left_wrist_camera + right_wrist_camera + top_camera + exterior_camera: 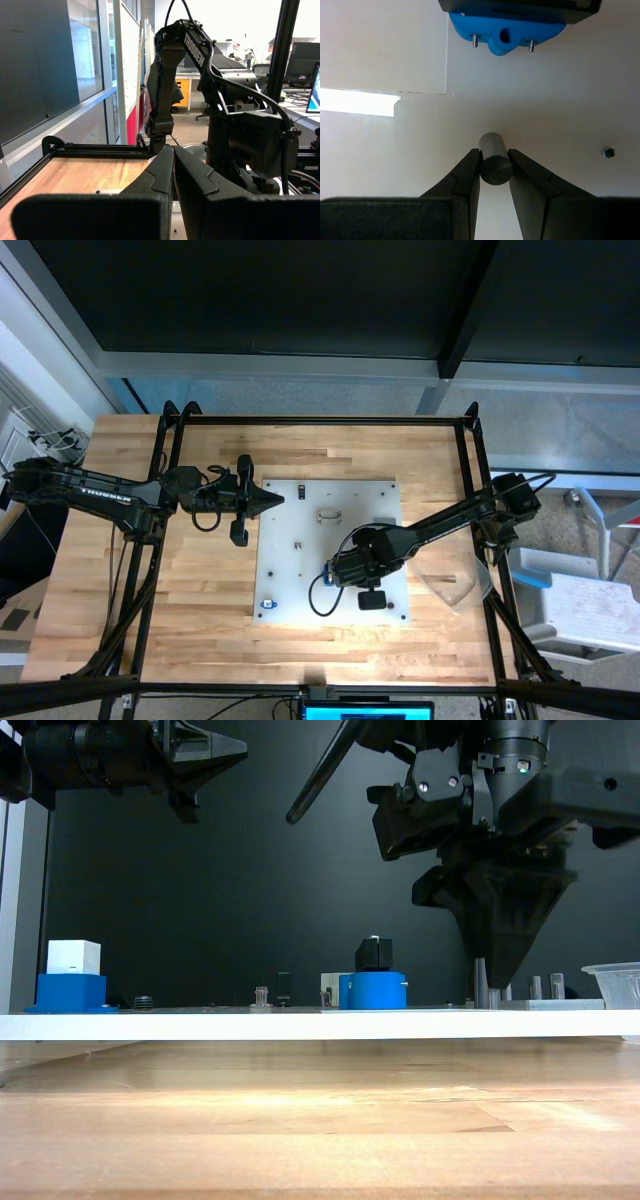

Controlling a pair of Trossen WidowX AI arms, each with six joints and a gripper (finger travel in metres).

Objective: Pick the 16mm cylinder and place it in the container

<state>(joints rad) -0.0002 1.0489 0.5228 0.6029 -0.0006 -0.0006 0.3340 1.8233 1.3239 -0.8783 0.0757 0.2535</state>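
Toward the near edge of the white board (290,570), the right tool (494,156) clamps the upright 16mm cylinder (495,169). The container (455,587) sits on the bench (200,590) beside the board's right edge. The left tool (270,498), closed and empty, hovers by its left edge.

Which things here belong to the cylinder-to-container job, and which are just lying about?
In the job: 16mm cylinder, clamped on the board by the right pincer; container, beside the board's right edge.
Lying about: blue round part; white-topped blue block; thin pegs; left pincer, shut, parked above the board's left edge.
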